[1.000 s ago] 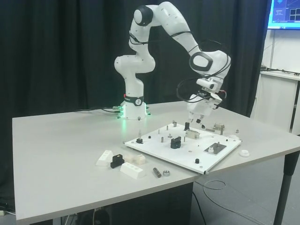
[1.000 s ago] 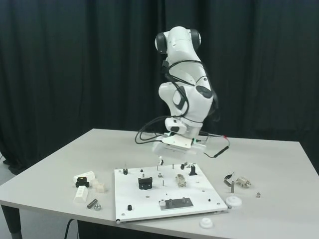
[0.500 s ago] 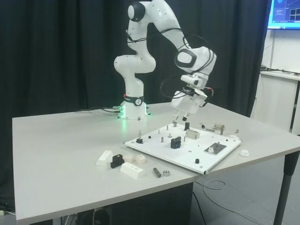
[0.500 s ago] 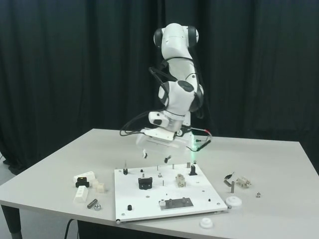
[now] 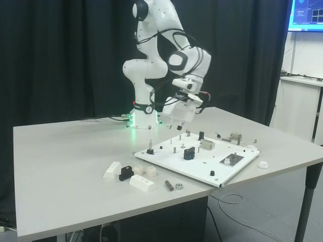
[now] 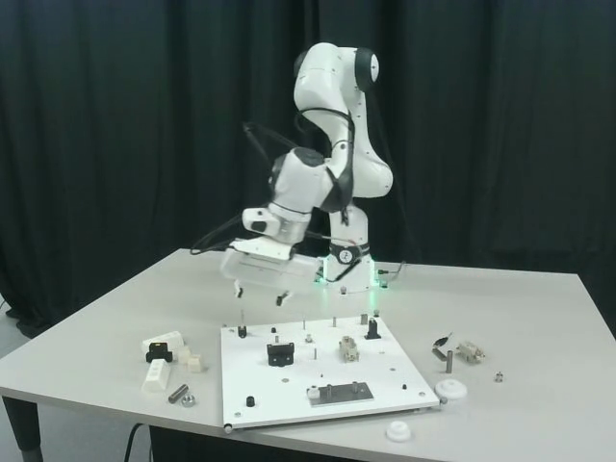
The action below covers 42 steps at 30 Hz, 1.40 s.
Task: Remove Ethernet.
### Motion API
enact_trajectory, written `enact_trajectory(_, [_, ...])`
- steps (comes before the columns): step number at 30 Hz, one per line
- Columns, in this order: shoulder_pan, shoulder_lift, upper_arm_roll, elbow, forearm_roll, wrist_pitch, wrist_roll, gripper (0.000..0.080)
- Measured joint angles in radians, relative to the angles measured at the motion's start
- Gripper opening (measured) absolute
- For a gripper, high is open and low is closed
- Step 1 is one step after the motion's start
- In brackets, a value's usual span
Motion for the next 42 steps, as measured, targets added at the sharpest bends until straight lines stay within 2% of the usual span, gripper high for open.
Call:
enact_trajectory(5, [0.000,-0.002,-0.066,-0.014,0.054,0.035,-0.116,0.0800])
enact_trajectory(14, [0.000,0.001,-0.162,-0.030,0.234,0.058,-0.379,0.0800])
enact_trajectory(19, [0.000,0.012,-0.197,-0.031,0.318,0.064,-0.487,0.0800])
enact_trajectory(24, [0.000,0.033,-0.217,-0.031,0.386,0.068,-0.580,0.0800])
enact_trajectory(29, [0.000,0.058,-0.227,-0.034,0.429,0.075,-0.649,0.0800])
enact_trajectory(34, [0.000,0.081,-0.236,-0.043,0.445,0.094,-0.684,0.0800])
enact_trajectory(42, [0.000,0.100,-0.249,-0.082,0.470,0.156,-0.726,0.0800])
